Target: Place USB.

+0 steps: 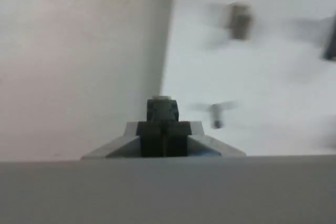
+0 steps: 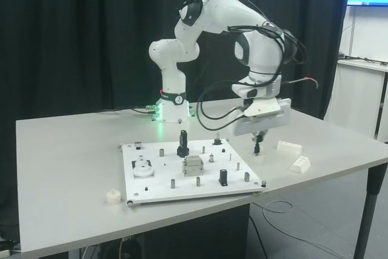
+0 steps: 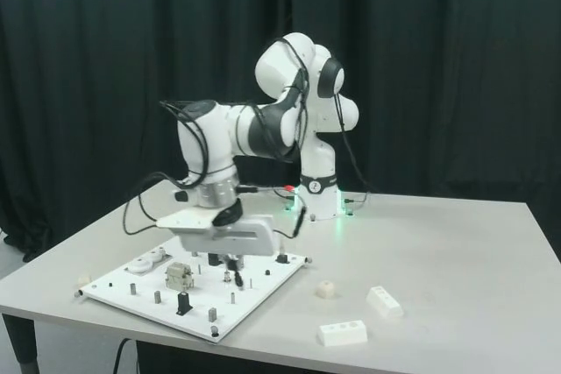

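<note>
The gripper (image 1: pixel 163 129), fingers closed on the small black USB plug (image 1: pixel 162 109), hovers at the white board's (image 2: pixel 154 189) edge mid-carry; next, it likely needs aligning over the socket.

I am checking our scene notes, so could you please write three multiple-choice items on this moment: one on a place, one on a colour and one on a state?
1. Where is the gripper?
A. above the white board's edge
B. above the table's far corner
C. on the floor

2. What colour is the light at the arm's base?
A. white
B. green
C. black

3. How is the gripper?
A. open, holding nothing
B. shut on a small black plug
C. shut on a white block

Answers:
1 A: the wrist view shows the board's edge below it.
2 B: both room views show a green glow there.
3 B: the plug sits pinched between the fingers.
</note>
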Controlling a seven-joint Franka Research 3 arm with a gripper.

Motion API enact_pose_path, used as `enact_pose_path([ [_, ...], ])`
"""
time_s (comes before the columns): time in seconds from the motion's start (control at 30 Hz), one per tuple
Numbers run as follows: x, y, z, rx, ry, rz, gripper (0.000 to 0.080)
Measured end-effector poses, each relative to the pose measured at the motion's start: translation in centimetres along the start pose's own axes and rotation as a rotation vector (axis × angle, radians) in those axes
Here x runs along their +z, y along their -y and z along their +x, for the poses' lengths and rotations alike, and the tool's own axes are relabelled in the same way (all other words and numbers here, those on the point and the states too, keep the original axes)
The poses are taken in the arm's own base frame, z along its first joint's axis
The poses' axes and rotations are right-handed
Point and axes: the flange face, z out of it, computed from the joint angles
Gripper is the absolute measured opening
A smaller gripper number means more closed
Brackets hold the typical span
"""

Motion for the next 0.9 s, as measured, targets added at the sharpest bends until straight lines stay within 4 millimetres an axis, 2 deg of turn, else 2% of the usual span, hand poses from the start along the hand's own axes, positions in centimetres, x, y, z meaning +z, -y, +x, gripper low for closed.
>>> enact_pose_path([
  [0.43,2.9,3.7,-5.0,0.02,0.025,-0.05,0.0021],
  [0.83,3.9,4.9,-7.1,0.083,0.03,-0.082,0.0021],
  [0.87,3.9,4.9,-7.3,0.088,0.033,-0.085,0.0202],
  [0.9,3.9,4.9,-7.4,0.095,0.037,-0.09,0.0202],
])
